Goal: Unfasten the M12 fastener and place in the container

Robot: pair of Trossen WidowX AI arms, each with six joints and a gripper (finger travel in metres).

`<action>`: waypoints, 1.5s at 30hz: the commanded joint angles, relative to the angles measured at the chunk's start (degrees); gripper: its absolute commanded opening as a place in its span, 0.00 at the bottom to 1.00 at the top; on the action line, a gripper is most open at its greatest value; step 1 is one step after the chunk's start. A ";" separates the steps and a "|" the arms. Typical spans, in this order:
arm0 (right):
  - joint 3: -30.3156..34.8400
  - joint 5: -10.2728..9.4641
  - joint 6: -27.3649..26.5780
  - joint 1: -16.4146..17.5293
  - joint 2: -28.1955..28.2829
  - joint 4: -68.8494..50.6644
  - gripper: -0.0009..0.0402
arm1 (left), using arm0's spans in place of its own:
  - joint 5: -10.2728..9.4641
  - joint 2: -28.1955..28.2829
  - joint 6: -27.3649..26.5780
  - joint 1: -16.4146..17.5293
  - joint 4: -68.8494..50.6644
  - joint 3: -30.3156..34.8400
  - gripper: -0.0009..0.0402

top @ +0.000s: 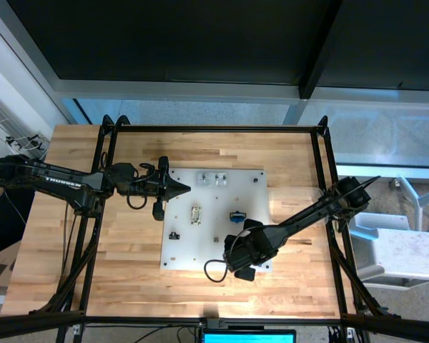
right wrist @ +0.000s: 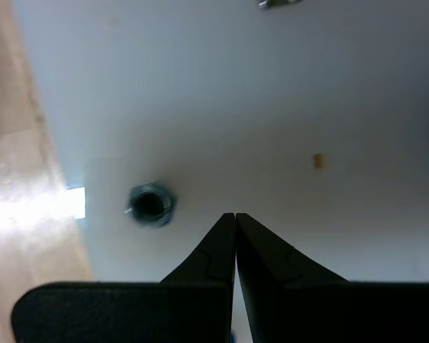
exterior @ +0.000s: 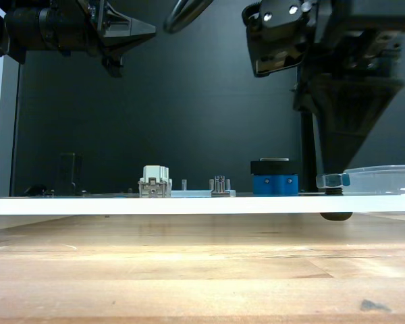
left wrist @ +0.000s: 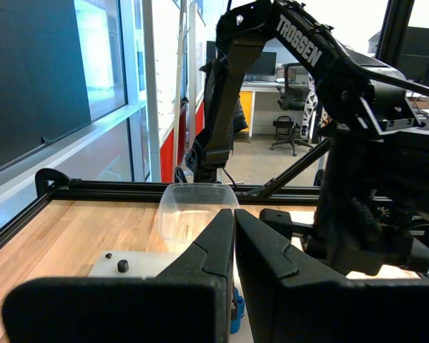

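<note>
- We see the right gripper (right wrist: 235,214) low over the near right part of the flat white board (top: 193,246), its fingers pressed together and gripping nothing.
- The small silver hexagonal nut (right wrist: 150,205) sits on its short black ribbed stud (exterior: 334,192), just beside those fingertips and not touching them.
- The shallow clear plastic tray (exterior: 385,177) stands beyond the nut.
- The left gripper (left wrist: 234,214) hovers above the board's far left edge, also clenched and empty.

Wooden table (top: 129,286), white board (top: 186,246) and clear container (top: 286,200) on it
</note>
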 commanded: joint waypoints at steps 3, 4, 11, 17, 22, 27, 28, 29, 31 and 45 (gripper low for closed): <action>1.36 -0.48 2.23 0.02 -0.04 -0.83 0.02 | 0.02 0.00 0.00 0.00 -0.02 0.00 0.02; 1.86 -0.59 3.26 0.02 -0.04 -1.53 0.02 | 0.02 0.00 0.00 0.00 -0.04 0.00 0.02; 6.75 -2.10 18.08 -0.04 -0.04 -7.45 0.02 | 0.02 0.00 0.00 0.02 -0.02 0.00 0.02; 10.64 -4.74 27.43 -0.04 1.22 -10.88 0.13 | 0.02 0.00 0.00 0.02 -0.04 0.00 0.02; 14.99 -5.20 36.52 -0.24 3.72 -13.31 0.29 | 0.02 0.00 0.00 0.00 -0.02 0.00 0.02; 18.69 -6.93 45.40 -0.39 6.86 -14.43 0.46 | 0.02 0.00 0.00 0.02 -0.02 0.00 0.02; 19.21 -6.95 45.81 -0.39 7.32 -14.56 0.49 | 0.02 0.00 0.00 0.00 -0.02 0.00 0.02; 19.67 -7.19 46.18 -0.42 7.93 -14.60 0.52 | 0.02 0.00 0.00 0.00 -0.02 0.00 0.02; 20.26 -7.52 47.15 -0.42 8.83 -14.53 0.58 | 0.02 0.00 0.00 0.00 -0.02 0.00 0.02; 19.78 -8.04 55.39 -1.14 12.11 -14.45 0.64 | 0.02 0.00 0.00 0.00 0.00 0.00 0.02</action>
